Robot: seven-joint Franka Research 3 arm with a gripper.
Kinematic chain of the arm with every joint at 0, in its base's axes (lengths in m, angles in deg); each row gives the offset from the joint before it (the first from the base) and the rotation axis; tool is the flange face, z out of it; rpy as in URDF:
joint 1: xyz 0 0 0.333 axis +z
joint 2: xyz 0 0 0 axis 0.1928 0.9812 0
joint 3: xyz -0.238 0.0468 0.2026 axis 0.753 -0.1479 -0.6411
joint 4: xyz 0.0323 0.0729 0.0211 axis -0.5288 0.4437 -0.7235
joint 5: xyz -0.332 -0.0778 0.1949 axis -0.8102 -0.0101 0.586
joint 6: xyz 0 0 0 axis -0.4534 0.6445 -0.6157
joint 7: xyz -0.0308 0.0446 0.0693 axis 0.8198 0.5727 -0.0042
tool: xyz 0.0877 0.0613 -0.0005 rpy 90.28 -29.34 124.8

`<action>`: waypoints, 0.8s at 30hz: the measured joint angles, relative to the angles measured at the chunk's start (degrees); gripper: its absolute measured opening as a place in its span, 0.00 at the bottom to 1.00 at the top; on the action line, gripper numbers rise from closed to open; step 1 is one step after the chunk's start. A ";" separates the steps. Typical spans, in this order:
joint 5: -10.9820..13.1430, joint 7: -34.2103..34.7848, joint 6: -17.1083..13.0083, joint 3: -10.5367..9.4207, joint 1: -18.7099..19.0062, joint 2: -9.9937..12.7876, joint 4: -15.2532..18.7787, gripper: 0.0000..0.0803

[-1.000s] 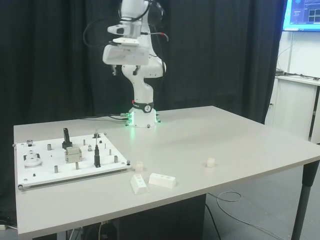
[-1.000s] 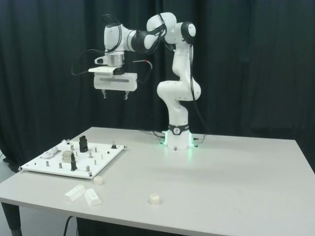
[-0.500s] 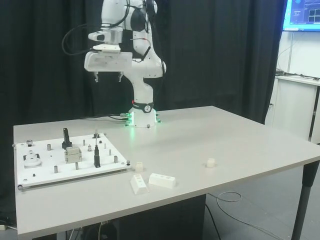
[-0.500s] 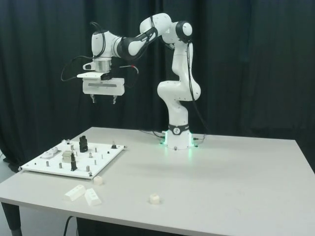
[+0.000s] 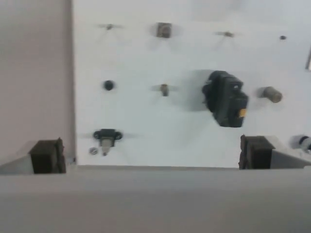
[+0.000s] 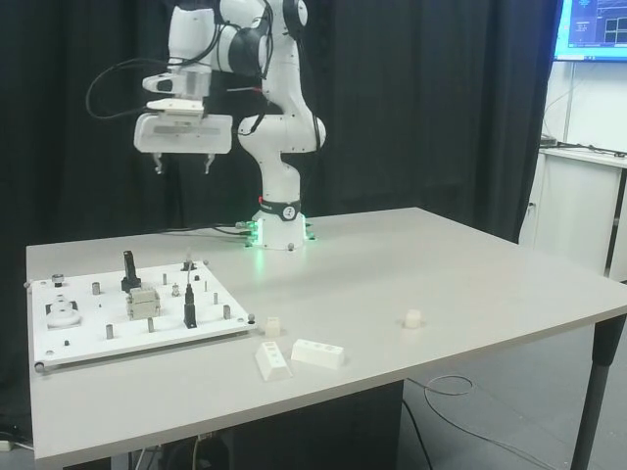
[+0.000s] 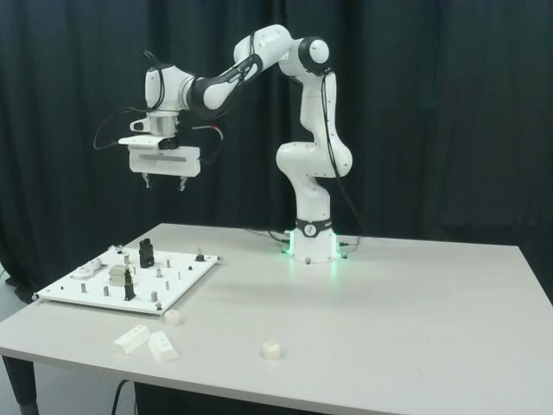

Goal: Remove D-SUB.

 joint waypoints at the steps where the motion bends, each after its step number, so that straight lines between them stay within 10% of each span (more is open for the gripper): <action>1: 0.22 -0.24 -0.60 0.45 0.00 0.57 -0.20 1.00; 24: 13.26 -15.55 -6.70 8.57 -0.35 16.10 -7.33 1.00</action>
